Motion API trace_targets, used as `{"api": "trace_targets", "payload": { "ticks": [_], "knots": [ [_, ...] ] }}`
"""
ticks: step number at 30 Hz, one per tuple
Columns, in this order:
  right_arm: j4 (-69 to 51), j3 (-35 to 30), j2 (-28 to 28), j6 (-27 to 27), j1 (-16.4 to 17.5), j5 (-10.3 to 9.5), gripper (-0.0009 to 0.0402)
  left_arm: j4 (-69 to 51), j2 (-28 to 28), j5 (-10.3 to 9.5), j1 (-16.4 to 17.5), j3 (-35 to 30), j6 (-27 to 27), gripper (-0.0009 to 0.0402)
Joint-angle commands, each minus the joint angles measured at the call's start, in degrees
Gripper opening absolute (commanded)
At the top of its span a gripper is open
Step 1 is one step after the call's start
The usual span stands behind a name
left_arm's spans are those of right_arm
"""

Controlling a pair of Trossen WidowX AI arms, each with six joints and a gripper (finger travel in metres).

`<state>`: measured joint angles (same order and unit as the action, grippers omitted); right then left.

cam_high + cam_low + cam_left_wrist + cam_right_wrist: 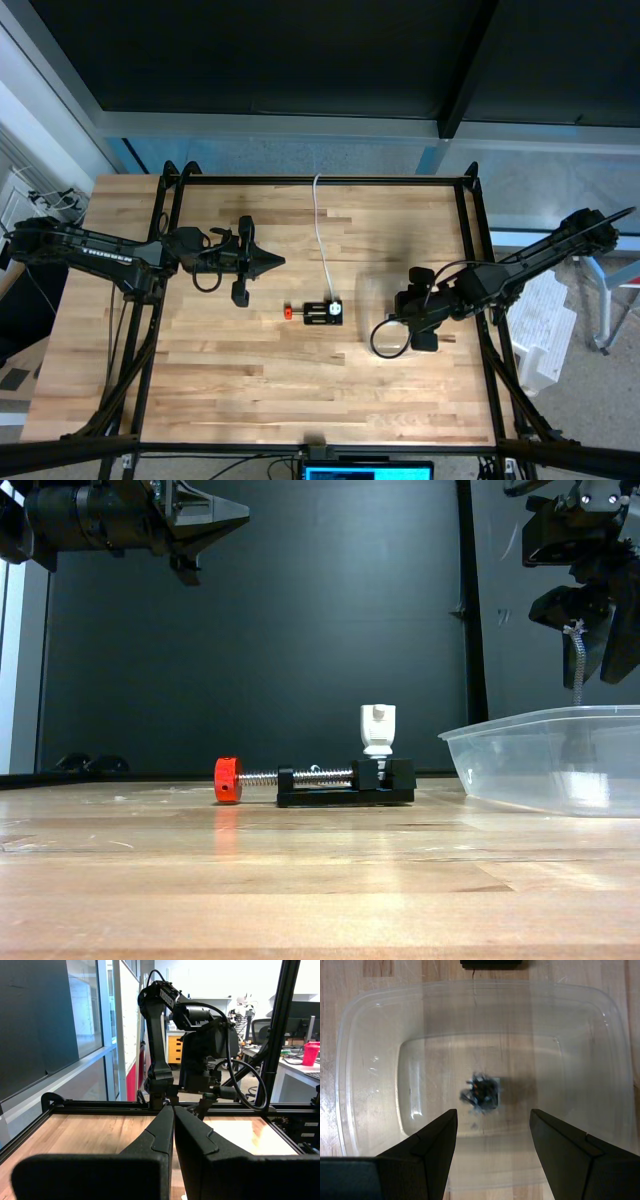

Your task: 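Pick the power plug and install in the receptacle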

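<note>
Hovering fingers-apart over the tray [375, 1035] by the table's [250, 400] right edge, the right gripper [492, 1115] aims to grasp the plug [481, 1094]; the left gripper [173, 1110], fingers together, hangs parked near the left edge.

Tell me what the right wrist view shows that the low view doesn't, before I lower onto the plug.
Only the right wrist view: the power plug lying on the floor of the clear tray, roughly in line with the gap of the open right gripper.

Only the low view: the receptacle with its red knob and white socket, standing apart from the tray, and the left gripper, shut, high above the table.

Both: the tray, with the right gripper above it.
</note>
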<state>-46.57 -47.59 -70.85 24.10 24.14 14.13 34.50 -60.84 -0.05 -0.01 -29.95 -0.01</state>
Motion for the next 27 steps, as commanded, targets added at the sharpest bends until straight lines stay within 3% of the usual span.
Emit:
{"api": "trace_targets", "payload": {
  "ticks": [1, 27],
  "knots": [
    [0.9, 0.3, -1.1, -0.1, 0.0, -0.04, 0.0201, 0.0, 0.0, 0.02, 0.0, 0.0, 0.0, 0.0000],
    [9.6, 5.0, -4.0, -2.1, -1.3, 0.59, 0.0192, 0.0, 0.0, 0.02, 0.0, 0.0, 0.0, 0.0000]
  ]
}}
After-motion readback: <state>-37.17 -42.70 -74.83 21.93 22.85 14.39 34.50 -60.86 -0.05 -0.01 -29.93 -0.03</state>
